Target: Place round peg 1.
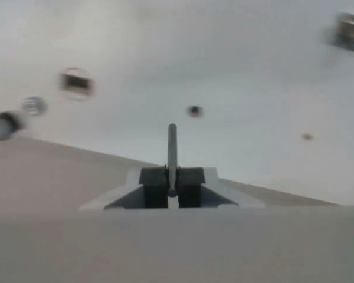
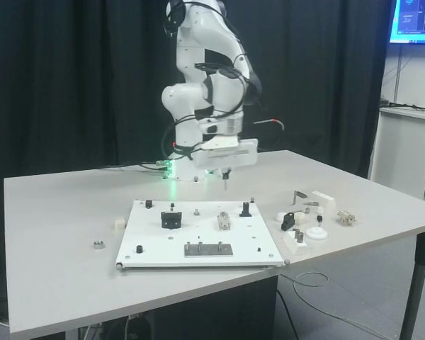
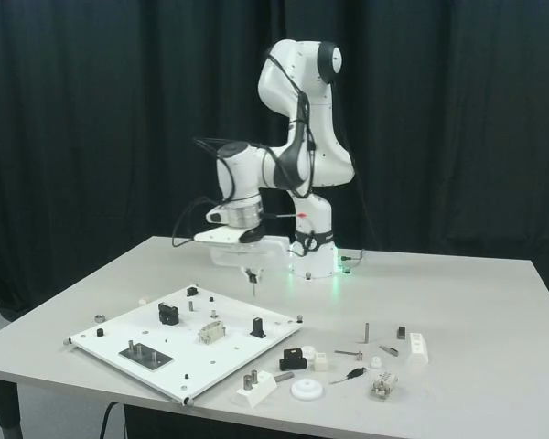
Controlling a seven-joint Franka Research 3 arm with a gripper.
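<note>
The arm [image 3: 293, 165] at the centre of both room views is white, built of rounded, bulbous segments with black rings at the joints. Black cables [image 3: 201, 215] loop off its side, and a green light [image 3: 334, 273] glows at its base. In the wrist view the fingertips [image 1: 155, 184] are black blocks on grey mounts.

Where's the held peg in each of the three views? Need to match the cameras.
Wrist view: the round peg stands centre frame, clamped between the black fingertips.
First room view: it hangs from the gripper, above the far edge of the white board.
Second room view: it hangs below the gripper, over the board's far edge.
Shared landmark: the white board.
</note>
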